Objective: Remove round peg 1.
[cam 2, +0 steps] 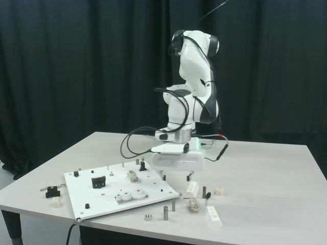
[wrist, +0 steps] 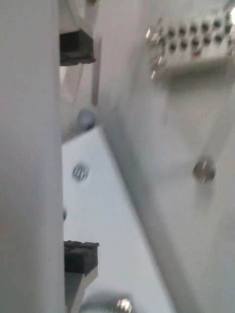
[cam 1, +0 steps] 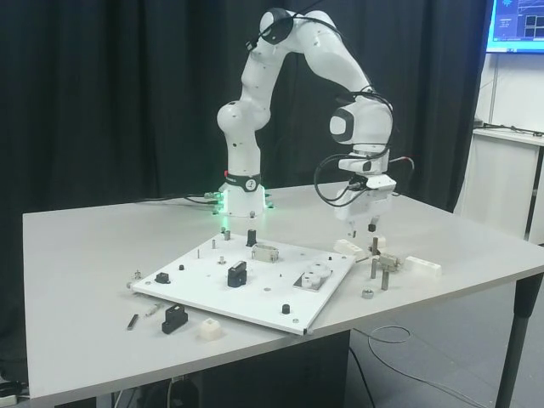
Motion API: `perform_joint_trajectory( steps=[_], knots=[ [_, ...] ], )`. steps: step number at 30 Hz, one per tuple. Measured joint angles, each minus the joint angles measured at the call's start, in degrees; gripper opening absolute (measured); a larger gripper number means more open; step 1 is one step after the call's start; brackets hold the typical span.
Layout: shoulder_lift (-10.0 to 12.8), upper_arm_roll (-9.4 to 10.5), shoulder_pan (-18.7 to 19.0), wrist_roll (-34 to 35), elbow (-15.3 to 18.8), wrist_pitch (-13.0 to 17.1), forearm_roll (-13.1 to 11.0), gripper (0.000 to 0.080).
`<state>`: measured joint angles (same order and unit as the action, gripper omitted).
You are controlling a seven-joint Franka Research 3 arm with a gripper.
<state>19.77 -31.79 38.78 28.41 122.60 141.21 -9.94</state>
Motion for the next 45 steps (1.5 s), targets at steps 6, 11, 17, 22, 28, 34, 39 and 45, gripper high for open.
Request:
perform_joint_trajectory(
  steps=[6, 11, 17, 22, 28, 34, 39, 45],
  knots=[
    [-0.1, 0.01, -3.0, -2.37, -0.28, -1.78, 3.56, 0.08],
    [-0.45, 0.06, -5.8, -4.42, -0.28, -2.78, 6.48, 0.08],
    [-1.29, 0.33, -9.94, -6.8, -0.25, -4.43, 10.71, 0.08],
    [-1.9, 1.01, -14.06, -9.82, 0.07, -4.82, 13.21, 0.08],
    [-2.36, 1.93, -19.08, -14.6, 0.65, -4.82, 14.59, 0.08],
    [-2.38, 2.41, -23.28, -18.75, 1.01, -4.8, 14.94, 0.08],
    [-2.38, 2.38, -26.14, -22.44, 1.31, -4.62, 15.13, 0.08],
    [-2.38, 2.27, -29.56, -27.91, 1.68, -4.27, 15.35, 0.08]
  ],
)
